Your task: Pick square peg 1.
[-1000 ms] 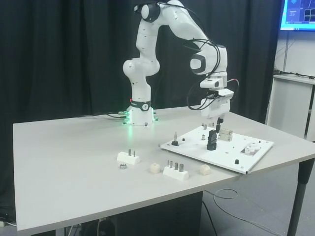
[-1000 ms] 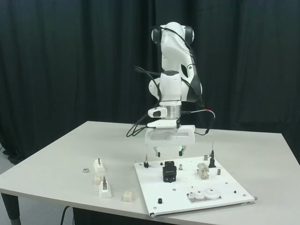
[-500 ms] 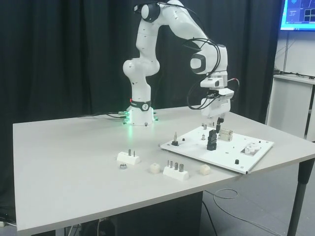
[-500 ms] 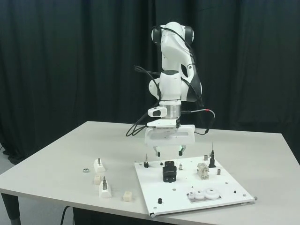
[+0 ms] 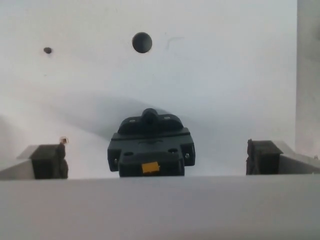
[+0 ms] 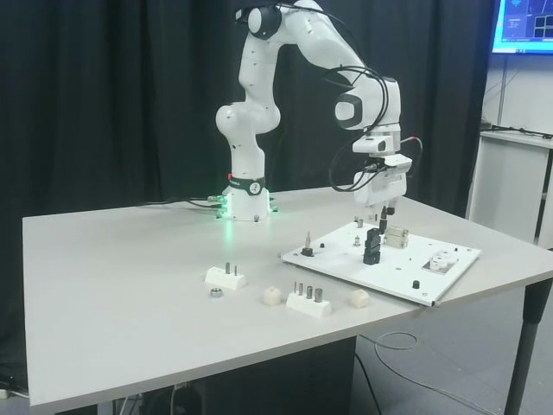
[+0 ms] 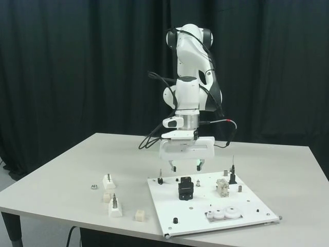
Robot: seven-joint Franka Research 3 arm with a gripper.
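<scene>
My gripper (image 6: pixel 383 206) (image 7: pixel 186 168) hangs open above the white board (image 6: pixel 328 255) (image 7: pixel 169 206), with nothing between its fingers. In the wrist view the two black fingertips (image 5: pixel 47 161) stand wide apart on either side of a black connector block (image 5: pixel 150 150) (image 7: pixel 185 188) that sits on the board below. Small grey pegs stand upright in a white holder (image 6: pixel 308 303) (image 7: pixel 115 208) and in a second white holder (image 6: pixel 225 275) (image 7: pixel 108 181), both on the grey table well away from the gripper. I cannot tell which of them is square peg 1.
The board also carries a thin upright pin on a black foot (image 6: pixel 307 246) (image 7: pixel 233 175), a small metal block (image 6: pixel 396 236) (image 7: pixel 222 187), white gears (image 6: pixel 442 261) (image 7: pixel 224 213) and black studs (image 5: pixel 142 42). Two white cubes (image 6: pixel 271 296) and a nut (image 6: pixel 216 292) lie on the table.
The gripper has crept slightly upward over the board. Its fingers stay open and nothing on the table has moved.
</scene>
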